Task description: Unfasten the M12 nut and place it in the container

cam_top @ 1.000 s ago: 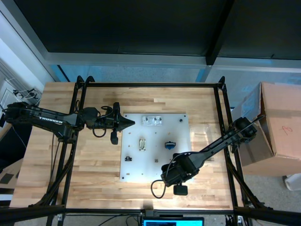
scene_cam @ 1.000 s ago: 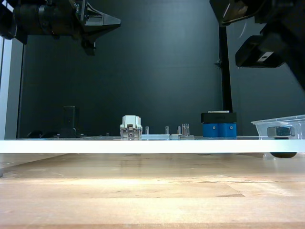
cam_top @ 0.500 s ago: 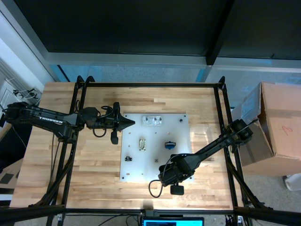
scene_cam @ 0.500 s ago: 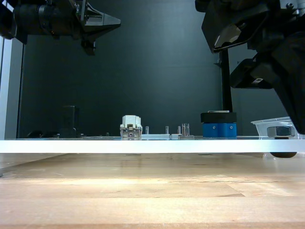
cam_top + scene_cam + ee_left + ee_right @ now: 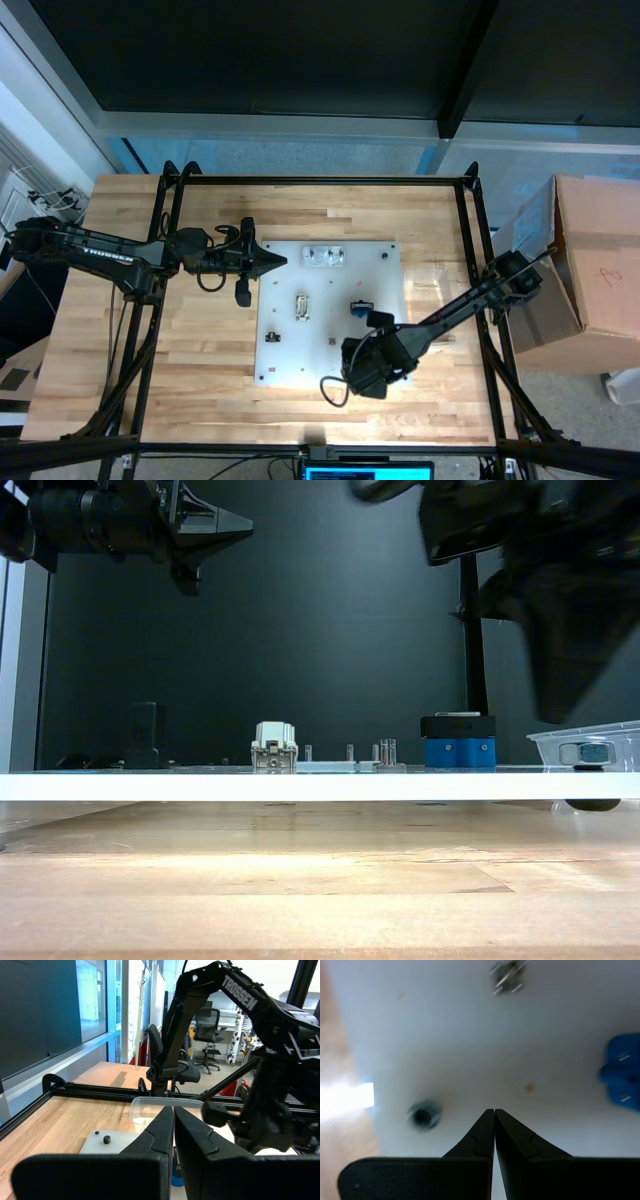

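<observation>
Table: wood, with a white board [image 5: 280, 360] on it
Nut [image 5: 424, 1116]: on its stud, near the board's edge
Right gripper [image 5: 494, 1110]: fingers pressed together, empty, off-centre above it
Left gripper [image 5: 173, 1110]: fingers together, high over board's far left
Advice: open wide, centre over Nut, descend square

"TROSSEN" on R arm [image 5: 245, 992], also L arm [image 5: 100, 256]; no other txt legible

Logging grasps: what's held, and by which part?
Nothing. Left gripper, over the board's left edge, and right gripper, near the nut on its stud, are shut empty.
</observation>
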You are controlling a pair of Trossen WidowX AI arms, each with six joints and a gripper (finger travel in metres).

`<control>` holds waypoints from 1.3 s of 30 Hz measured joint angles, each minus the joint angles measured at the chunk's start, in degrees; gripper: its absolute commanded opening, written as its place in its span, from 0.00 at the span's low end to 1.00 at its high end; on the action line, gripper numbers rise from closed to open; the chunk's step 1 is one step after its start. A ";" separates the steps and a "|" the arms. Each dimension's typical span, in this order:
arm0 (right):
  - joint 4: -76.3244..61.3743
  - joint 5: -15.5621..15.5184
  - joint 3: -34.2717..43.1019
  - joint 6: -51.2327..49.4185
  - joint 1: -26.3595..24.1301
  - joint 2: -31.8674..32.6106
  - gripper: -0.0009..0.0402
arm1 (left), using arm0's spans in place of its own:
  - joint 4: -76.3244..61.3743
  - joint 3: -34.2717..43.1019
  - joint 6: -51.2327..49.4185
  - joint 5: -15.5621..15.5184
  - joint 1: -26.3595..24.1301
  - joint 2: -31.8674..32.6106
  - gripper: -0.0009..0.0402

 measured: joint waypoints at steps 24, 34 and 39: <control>7.96 -17.16 -0.92 -2.05 -0.07 2.40 0.02 | -0.02 -0.02 0.02 0.00 0.00 -0.02 0.02; 1.92 -4.37 -1.01 -0.31 0.00 1.77 0.02 | -0.02 -0.02 0.02 0.02 0.00 0.00 0.02; -2.25 0.81 0.13 2.80 -0.13 0.50 0.02 | -0.02 0.00 0.00 0.00 0.00 0.00 0.02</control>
